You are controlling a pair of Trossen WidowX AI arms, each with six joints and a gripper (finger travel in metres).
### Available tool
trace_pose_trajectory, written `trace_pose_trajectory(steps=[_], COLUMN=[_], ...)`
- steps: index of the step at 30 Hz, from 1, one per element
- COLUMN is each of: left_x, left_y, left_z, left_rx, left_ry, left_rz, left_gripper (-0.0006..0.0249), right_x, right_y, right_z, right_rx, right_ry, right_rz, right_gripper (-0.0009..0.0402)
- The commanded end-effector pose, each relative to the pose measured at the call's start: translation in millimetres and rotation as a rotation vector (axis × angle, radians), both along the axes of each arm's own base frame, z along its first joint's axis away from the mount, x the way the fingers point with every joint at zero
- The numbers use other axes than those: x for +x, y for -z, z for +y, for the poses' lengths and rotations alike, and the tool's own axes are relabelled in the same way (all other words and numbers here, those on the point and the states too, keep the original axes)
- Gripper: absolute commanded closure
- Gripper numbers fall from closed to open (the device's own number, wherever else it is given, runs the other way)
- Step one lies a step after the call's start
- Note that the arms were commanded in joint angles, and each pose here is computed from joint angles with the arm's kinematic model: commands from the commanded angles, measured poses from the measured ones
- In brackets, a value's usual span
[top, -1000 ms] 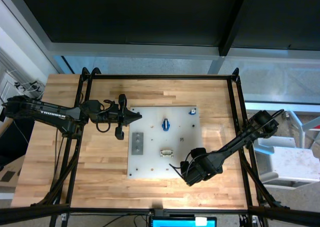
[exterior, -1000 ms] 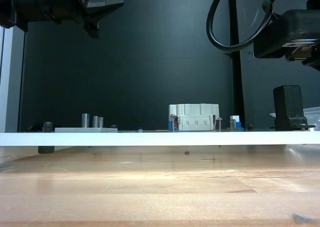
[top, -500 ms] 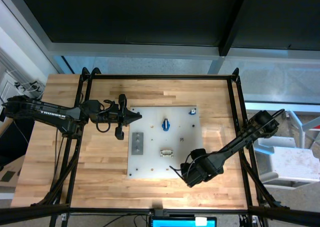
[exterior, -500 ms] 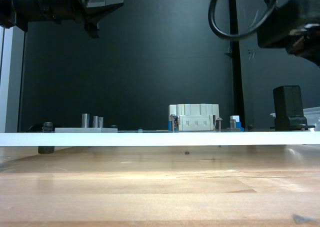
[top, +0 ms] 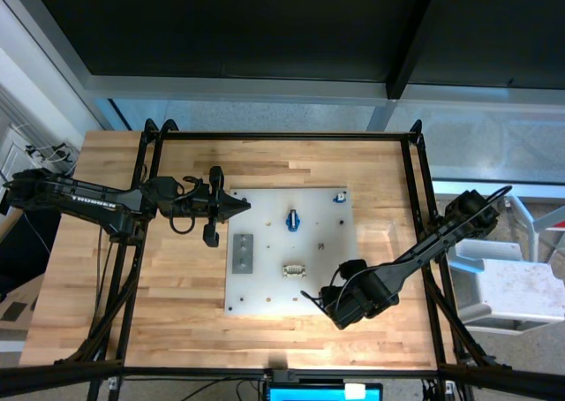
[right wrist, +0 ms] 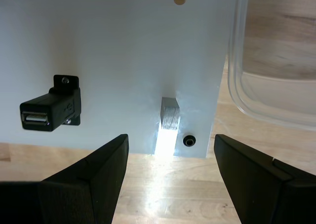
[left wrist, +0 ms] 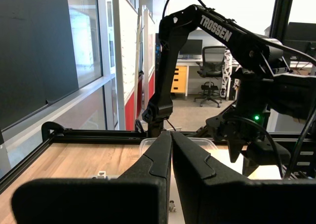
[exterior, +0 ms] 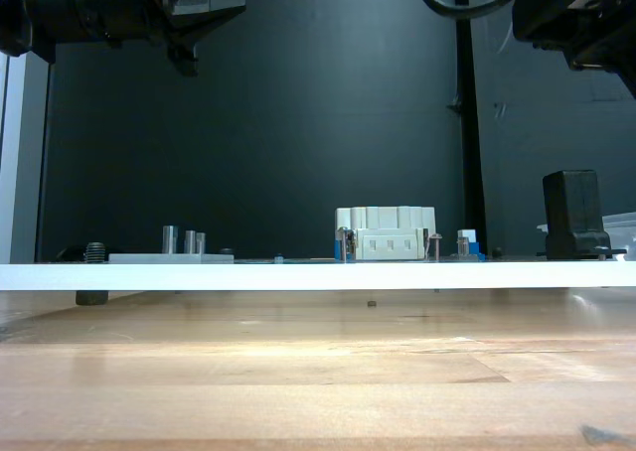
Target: Pick the 16mm bar and place in it's hole on the taskboard
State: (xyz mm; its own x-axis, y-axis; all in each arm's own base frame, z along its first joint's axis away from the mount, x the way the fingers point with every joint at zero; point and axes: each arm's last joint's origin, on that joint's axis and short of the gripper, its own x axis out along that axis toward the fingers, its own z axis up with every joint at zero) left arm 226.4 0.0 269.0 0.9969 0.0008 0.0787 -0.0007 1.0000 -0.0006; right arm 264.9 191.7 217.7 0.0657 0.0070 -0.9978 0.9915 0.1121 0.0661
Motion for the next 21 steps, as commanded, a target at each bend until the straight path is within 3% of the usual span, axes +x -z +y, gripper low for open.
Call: trace_pose_trajectory(steps=[1, 21], left_x=[0.1, 0.1], left_y=[-0.1, -0.1], left_z=[0.0, 0.0], left_rx=[0.0, 0.0], left_ry=[0.0, 0.0], left_rz=[0.0, 0.0], left_gripper=[0.0243, 0.0243], right_x=[-1.9, -6.6], right_y=[-4.8, -14.7], right_z=[-1.4, -5.1], right_rx=[0.006, 0.014], right_ry=[-0.002, 0.0], right_rz=[-0.008, -0.02], right_gripper=[0.015, 0.015])
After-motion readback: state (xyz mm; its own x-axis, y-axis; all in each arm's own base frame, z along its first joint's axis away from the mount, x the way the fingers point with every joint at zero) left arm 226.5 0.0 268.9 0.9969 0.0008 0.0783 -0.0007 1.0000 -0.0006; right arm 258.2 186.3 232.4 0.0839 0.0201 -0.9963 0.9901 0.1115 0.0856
